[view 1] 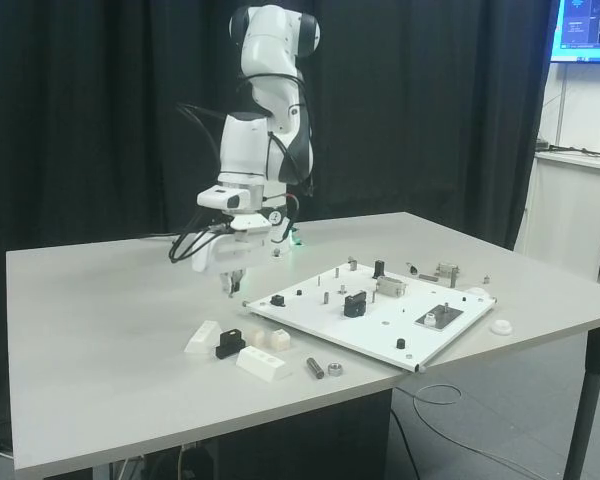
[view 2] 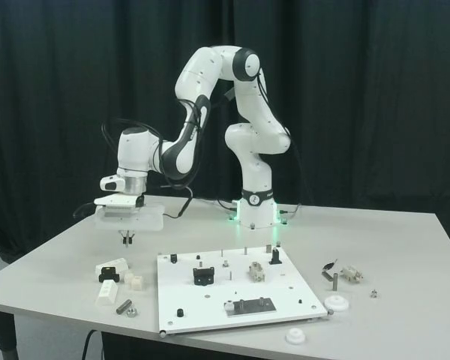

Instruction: Place Ethernet.

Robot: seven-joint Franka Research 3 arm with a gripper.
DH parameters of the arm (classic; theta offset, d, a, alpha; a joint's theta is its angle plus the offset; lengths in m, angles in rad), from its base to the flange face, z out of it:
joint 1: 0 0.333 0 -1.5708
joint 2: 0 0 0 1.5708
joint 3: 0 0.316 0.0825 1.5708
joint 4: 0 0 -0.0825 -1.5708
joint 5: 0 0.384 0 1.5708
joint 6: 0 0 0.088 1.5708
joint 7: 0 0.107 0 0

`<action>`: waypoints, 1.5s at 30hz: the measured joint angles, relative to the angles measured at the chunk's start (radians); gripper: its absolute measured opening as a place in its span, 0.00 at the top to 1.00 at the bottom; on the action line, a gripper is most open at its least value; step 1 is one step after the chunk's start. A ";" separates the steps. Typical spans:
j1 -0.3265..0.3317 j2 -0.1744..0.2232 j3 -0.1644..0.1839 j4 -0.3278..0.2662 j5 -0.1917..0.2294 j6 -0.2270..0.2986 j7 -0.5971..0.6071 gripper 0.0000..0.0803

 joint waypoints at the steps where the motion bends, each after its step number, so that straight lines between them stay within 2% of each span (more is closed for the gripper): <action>1: 0.000 0.004 0.000 0.000 0.000 0.000 -0.002 0.90; 20: 0.001 0.050 0.010 -0.001 0.009 0.012 -0.011 0.90; 36: 0.011 0.059 0.013 0.003 0.025 0.041 -0.011 0.90; 37: 0.011 0.059 0.014 0.004 0.025 0.041 -0.011 0.21; 42: 0.011 0.059 0.015 0.012 0.026 0.041 -0.011 0.21; 43: 0.011 0.059 0.015 0.014 0.026 0.041 -0.011 0.06; 45: 0.011 0.059 0.016 0.017 0.026 0.041 -0.011 0.06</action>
